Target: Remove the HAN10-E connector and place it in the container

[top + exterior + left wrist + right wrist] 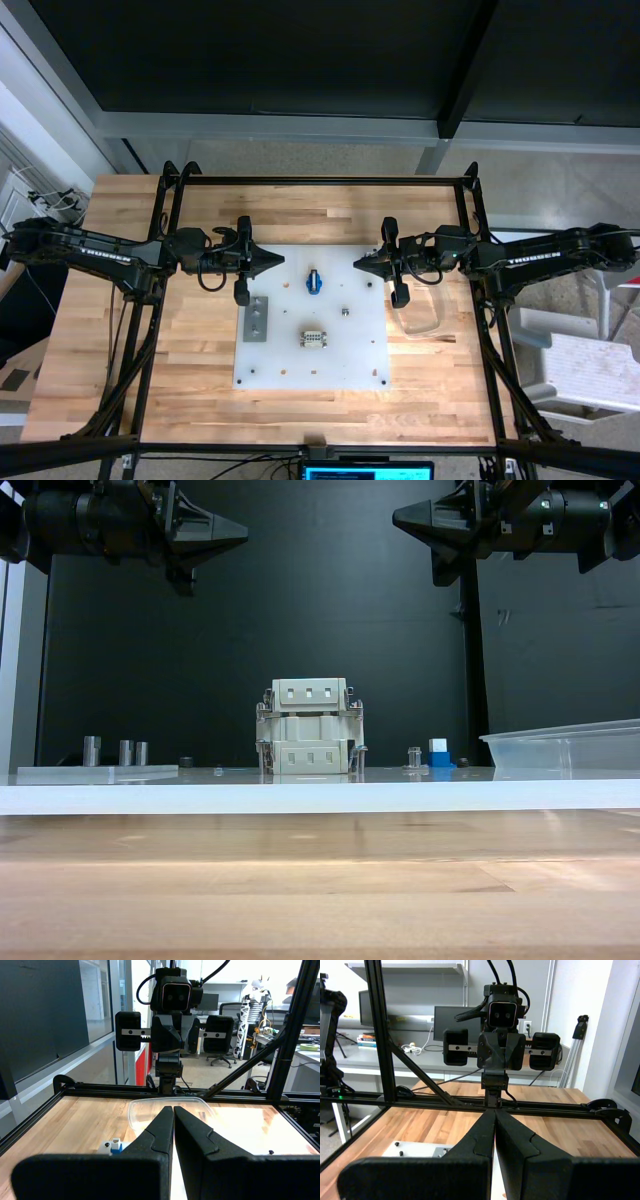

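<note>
cream connector (314, 339) sits on the board (350, 362), container (425, 328) at its right, while left gripper (281, 261) and right gripper (358, 263) hover high, pinched closed; task looks unstarted, next one must open and descend.

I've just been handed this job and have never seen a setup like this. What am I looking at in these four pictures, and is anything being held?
Two black robot arms stand at the table's left and right edges and reach inward. One picture looks down from above. One looks level along the table top. The other two come from a camera on each arm, and each faces the opposite arm.

The left gripper and the right gripper both hover well above the white board, with their fingers shut and holding nothing.

On the board sit the cream connector, a blue upright piece and a grey bar. The clear tub lies on the wooden table beside the board's right edge, under the right arm. Neither gripper is touching the connector.
</note>
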